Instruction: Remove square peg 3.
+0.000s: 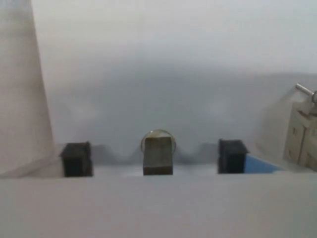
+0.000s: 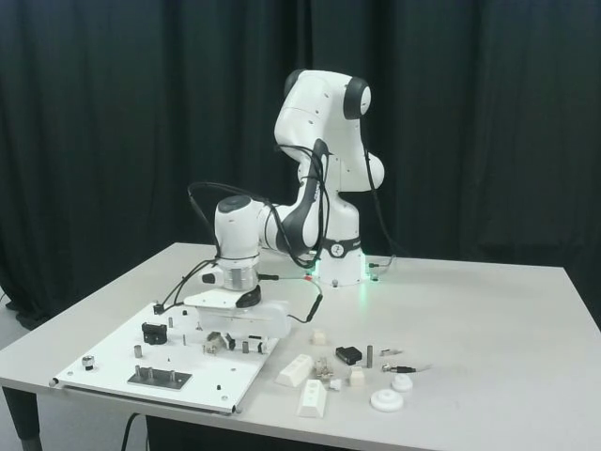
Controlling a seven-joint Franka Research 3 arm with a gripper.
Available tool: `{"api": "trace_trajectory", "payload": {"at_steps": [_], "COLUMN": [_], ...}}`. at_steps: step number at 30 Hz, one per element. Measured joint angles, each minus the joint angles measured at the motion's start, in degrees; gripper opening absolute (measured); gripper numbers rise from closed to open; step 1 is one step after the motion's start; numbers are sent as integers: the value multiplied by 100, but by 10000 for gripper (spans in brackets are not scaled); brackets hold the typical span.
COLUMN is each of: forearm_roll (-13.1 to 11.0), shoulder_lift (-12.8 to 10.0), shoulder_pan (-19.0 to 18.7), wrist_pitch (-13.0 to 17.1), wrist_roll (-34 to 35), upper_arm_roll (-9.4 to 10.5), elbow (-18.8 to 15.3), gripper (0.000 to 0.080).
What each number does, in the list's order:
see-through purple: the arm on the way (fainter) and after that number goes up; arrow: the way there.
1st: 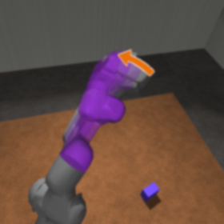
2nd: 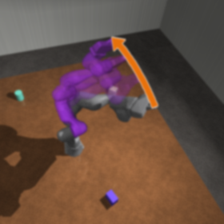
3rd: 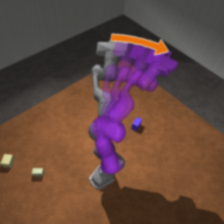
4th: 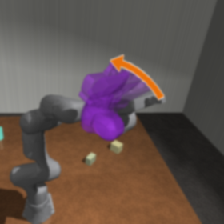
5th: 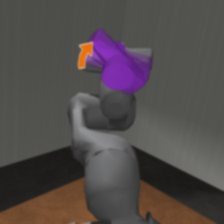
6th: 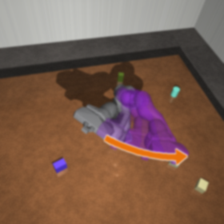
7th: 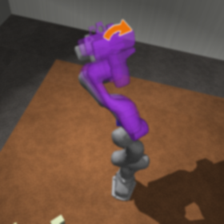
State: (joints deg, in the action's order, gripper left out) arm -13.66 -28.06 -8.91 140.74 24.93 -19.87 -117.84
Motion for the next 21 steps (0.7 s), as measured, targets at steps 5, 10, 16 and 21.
{"api": "trace_trajectory", "payload": {"at_steps": [5, 10, 16, 21], "forearm_roll": [0, 0, -1, -1], "shoulder_lift": [-1, -1, -2, -2], "shoulder_pan": [17, 20, 18, 18], "wrist_pitch": [-7, -10, -13, -13], "wrist_roll": [55, 70, 91, 99], "upper_arm_roll": [0, -1, 0, 0], "elbow": [0, 0, 2, 3], "gripper": [506, 334, 109, 109]}}
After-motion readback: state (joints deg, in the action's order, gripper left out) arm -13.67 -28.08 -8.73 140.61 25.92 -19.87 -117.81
